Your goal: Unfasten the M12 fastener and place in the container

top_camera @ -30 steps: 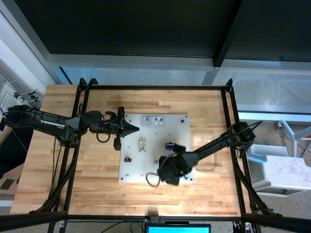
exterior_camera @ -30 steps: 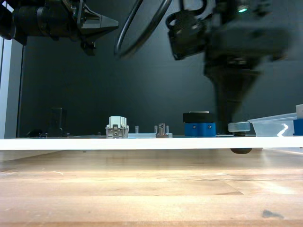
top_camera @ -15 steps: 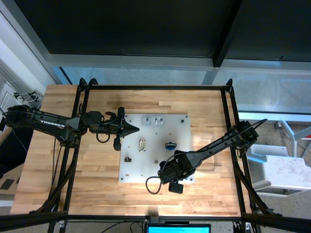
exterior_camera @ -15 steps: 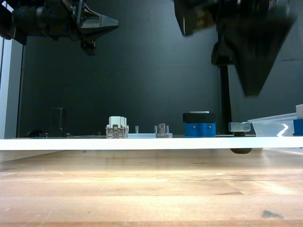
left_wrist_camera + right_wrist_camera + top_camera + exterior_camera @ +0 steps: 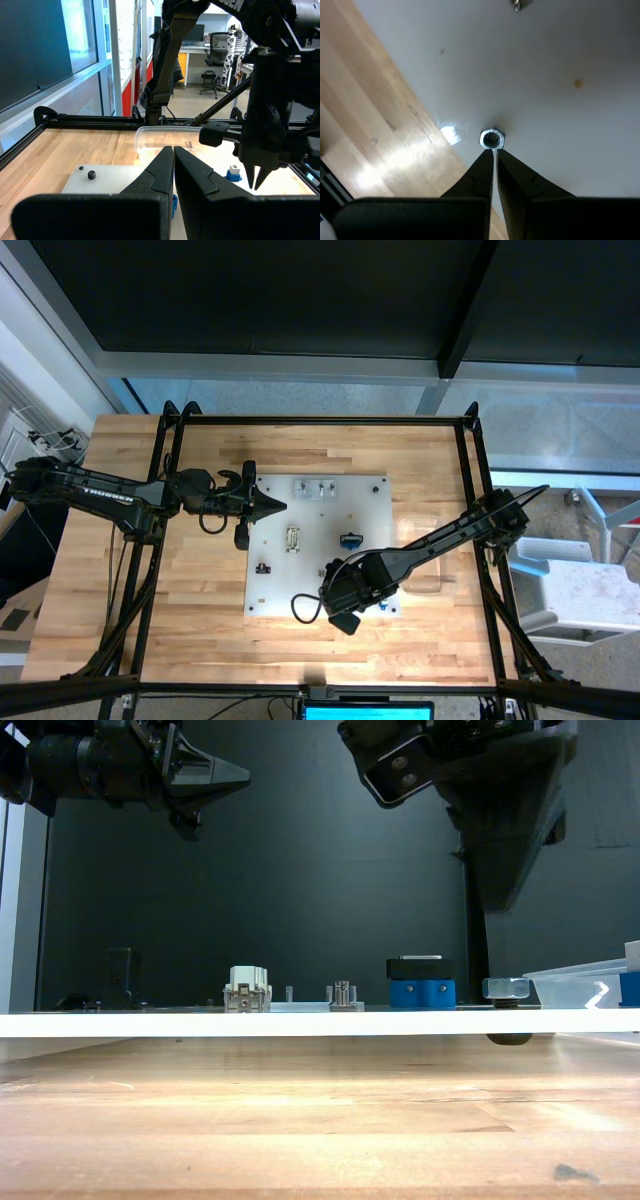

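Over the near right edge of the white board [image 5: 272, 592], I have the right gripper [image 5: 497, 898] pointing straight down, its jaws pressed together on nothing, tips above the silver nut [image 5: 492, 138]. That nut sits on its stud, outside the clear tray [image 5: 578, 982] beside it. At the board's far left edge my left gripper [image 5: 279, 506] hangs level, jaws closed.

In the high view the black right gripper [image 5: 498, 900], hanging just above it, is hiding the small silver nut [image 5: 505, 987]. The low view's top edge is cropping the left arm [image 5: 60, 765] behind the raised left gripper [image 5: 240, 768], and its right edge is cutting off the shallow clear plastic tray [image 5: 590, 982].
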`<state>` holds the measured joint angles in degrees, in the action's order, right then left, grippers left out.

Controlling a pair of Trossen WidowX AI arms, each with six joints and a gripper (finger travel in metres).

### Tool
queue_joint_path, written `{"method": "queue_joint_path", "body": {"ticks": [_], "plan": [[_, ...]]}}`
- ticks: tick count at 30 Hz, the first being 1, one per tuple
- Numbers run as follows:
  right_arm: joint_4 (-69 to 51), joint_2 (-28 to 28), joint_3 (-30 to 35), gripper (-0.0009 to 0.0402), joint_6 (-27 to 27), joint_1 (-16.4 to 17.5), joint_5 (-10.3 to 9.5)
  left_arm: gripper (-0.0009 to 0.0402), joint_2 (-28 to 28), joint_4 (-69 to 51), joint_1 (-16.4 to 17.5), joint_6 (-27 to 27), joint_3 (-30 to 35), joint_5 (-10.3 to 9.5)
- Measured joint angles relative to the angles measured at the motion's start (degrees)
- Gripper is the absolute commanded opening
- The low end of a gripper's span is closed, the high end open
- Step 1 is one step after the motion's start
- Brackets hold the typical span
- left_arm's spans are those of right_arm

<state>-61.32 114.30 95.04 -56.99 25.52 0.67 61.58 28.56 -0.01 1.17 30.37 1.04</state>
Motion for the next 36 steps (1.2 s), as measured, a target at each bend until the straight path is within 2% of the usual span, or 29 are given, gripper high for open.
{"method": "queue_joint_path", "body": {"ticks": [3,7,12,29,36], "plan": [[0.0,0.4,0.0,0.0116,0.0,0.2,0.13,0.0000,0.0,0.0,0.0,0.0,0.0,0.00],[-0.2,0.5,0.0,0.0187,-1.8,0.1,2.78,0.0000,0.0,0.0,0.0,0.0,0.0,0.02],[-0.4,0.9,0.0,0.0238,-2.7,0.2,2.82,0.0000,0.0,0.0,0.0,0.0,0.0,0.02],[0.1,5.3,-0.3,0.0241,-2.0,0.1,2.69,0.0000,0.0,0.0,0.0,0.0,0.0,0.00],[0.6,5.3,-1.0,0.0210,-2.0,0.1,2.69,0.0000,0.0,0.0,0.0,0.0,0.0,0.00]]}}
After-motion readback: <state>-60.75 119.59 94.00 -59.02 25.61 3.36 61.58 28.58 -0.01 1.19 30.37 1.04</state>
